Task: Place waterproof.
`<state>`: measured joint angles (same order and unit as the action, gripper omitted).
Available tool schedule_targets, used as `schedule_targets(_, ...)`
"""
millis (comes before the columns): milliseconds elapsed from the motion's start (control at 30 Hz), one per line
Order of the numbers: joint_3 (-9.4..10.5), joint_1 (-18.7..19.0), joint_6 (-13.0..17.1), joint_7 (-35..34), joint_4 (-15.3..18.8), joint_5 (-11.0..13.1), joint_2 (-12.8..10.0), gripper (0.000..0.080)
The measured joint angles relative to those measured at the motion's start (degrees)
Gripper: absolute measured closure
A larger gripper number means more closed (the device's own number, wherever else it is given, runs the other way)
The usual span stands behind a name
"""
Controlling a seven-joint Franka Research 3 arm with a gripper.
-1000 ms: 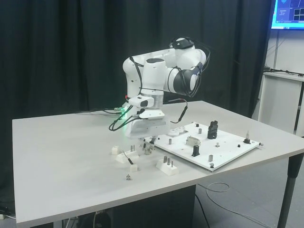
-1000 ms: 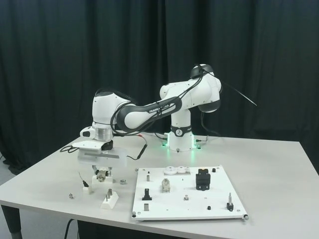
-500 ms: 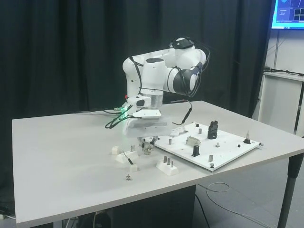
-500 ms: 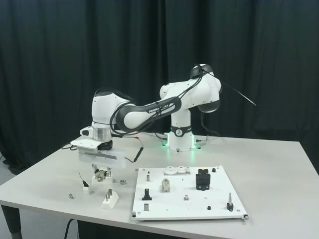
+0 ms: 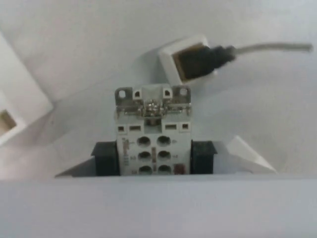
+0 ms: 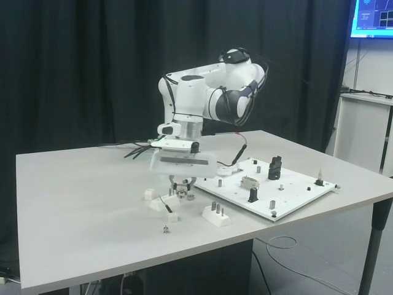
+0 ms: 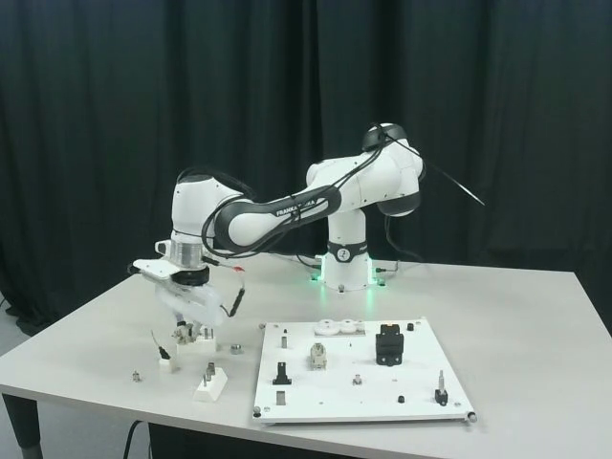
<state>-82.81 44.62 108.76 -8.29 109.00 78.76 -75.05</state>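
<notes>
White and boxy, with a metal bracket on its end and rows of round holes on its face, the waterproof connector [image 5: 153,133] sat pinched between the two black pads [image 5: 105,157] of the claw [image 5: 153,158], one pad pressed on each flank. From where I stood it hung just above the bench [image 6: 80,184], near the front edge and off the left side of the white board [image 6: 288,190], with no contact to the surface that I could make out.

Close around it lay small white holders: one with a black plug and grey cable [image 5: 208,58] seated in it, and another block [image 6: 217,215] with two pins nearer the front edge. The board itself, carrying black fixtures [image 7: 387,344], lay well apart toward the right.

To do the step well, I judged that the arm [image 7: 277,215] should carry the part high enough to pass over those holders and the cable, keep the grip square so the part did not twist, line it up over its seat on the board, and come down straight and slowly before letting go. Which seat is meant, I could not tell.

Against a second before, the wrist had turned and tilted: the flat white flange above the claw, which had sat level, now slanted, and the claw with its part had lifted off the cluster of holders. The green light at the wrist no longer showed in the first room view.
</notes>
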Motion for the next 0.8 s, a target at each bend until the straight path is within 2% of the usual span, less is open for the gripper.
schedule_targets(533, 1.13, 0.56, 1.00, -27.98, 1.77, 3.83, 0.00, 0.0493)
schedule_targets(800, 1.90, 1.28, 1.80, -42.10, 1.90, 4.20, 0.00, 0.0493)
